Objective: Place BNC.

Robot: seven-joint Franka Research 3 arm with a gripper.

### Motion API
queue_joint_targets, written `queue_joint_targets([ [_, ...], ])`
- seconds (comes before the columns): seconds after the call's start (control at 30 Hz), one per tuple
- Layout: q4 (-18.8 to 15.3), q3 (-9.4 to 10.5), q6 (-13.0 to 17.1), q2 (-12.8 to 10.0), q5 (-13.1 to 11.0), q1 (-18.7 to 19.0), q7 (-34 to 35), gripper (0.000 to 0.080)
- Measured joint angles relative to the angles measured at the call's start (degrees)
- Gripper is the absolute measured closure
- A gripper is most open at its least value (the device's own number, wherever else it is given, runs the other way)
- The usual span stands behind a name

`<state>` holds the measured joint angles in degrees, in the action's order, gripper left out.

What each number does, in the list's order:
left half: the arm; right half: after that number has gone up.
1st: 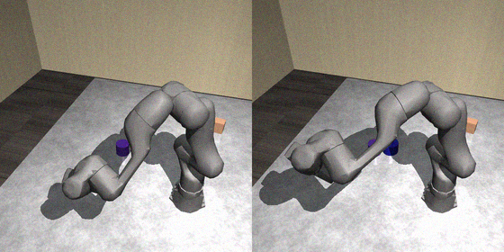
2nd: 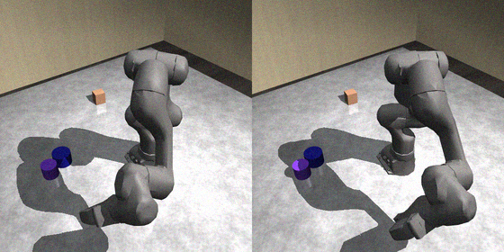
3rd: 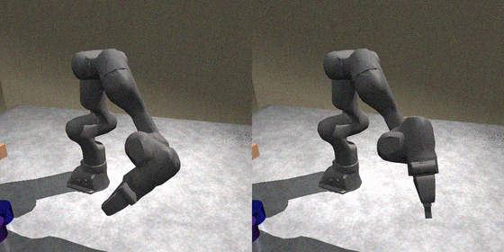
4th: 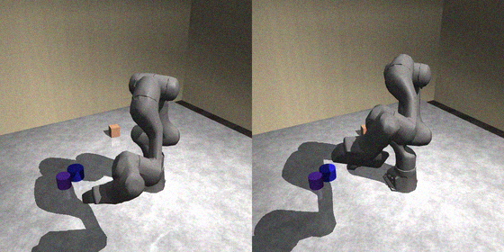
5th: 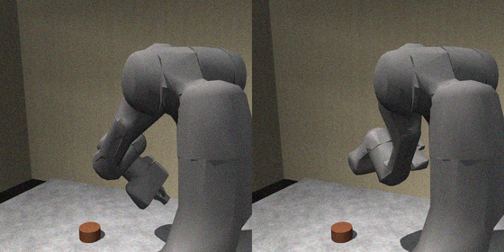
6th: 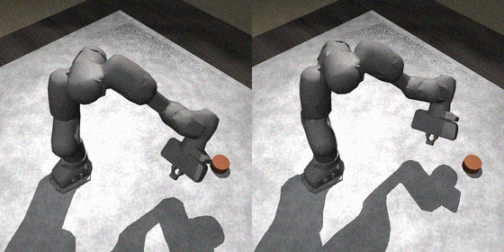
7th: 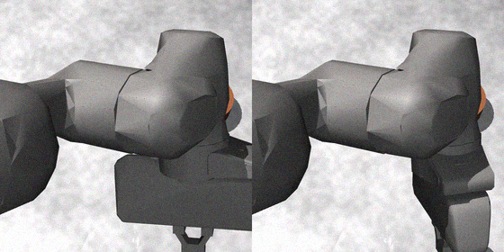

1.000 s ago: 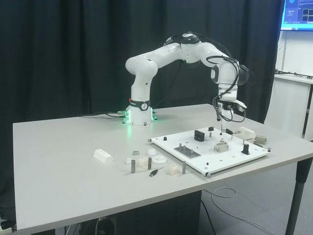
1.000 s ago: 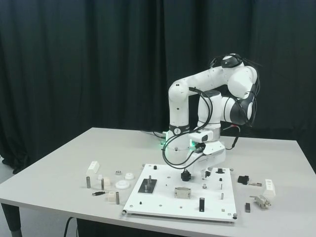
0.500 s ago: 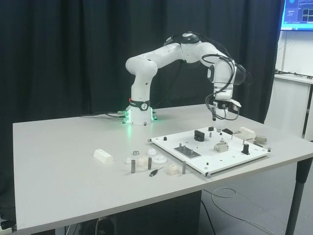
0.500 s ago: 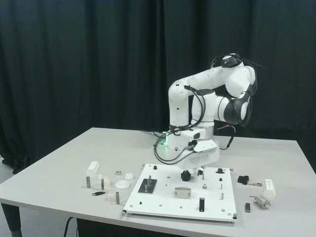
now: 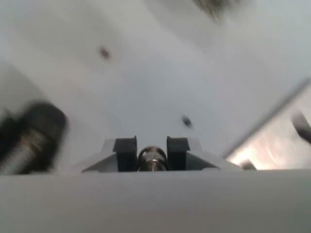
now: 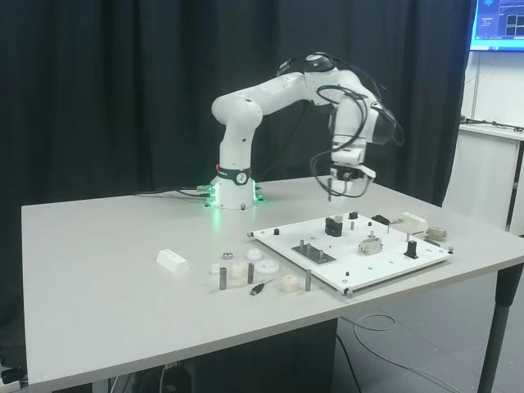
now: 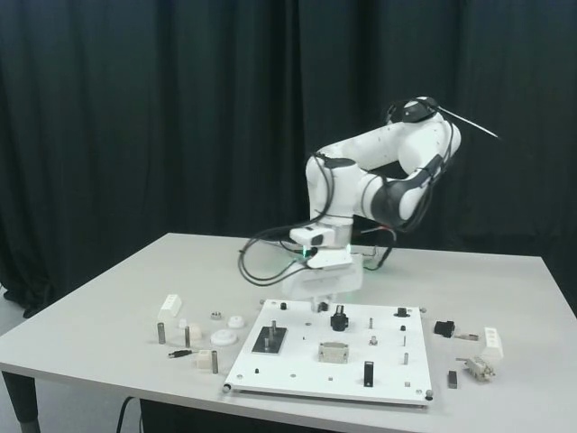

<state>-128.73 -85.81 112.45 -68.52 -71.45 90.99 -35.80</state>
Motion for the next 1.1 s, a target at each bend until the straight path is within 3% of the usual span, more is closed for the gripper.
queue_joint_targets([
  [0.5,-6.3,-0.08,2.5,-0.1,-0.9,-8.0,-11.2,0.0678],
  [1.1,-7.4,0.18,2.9,-3.9,-8.9,-21.9,-25.8,0.0678],
])
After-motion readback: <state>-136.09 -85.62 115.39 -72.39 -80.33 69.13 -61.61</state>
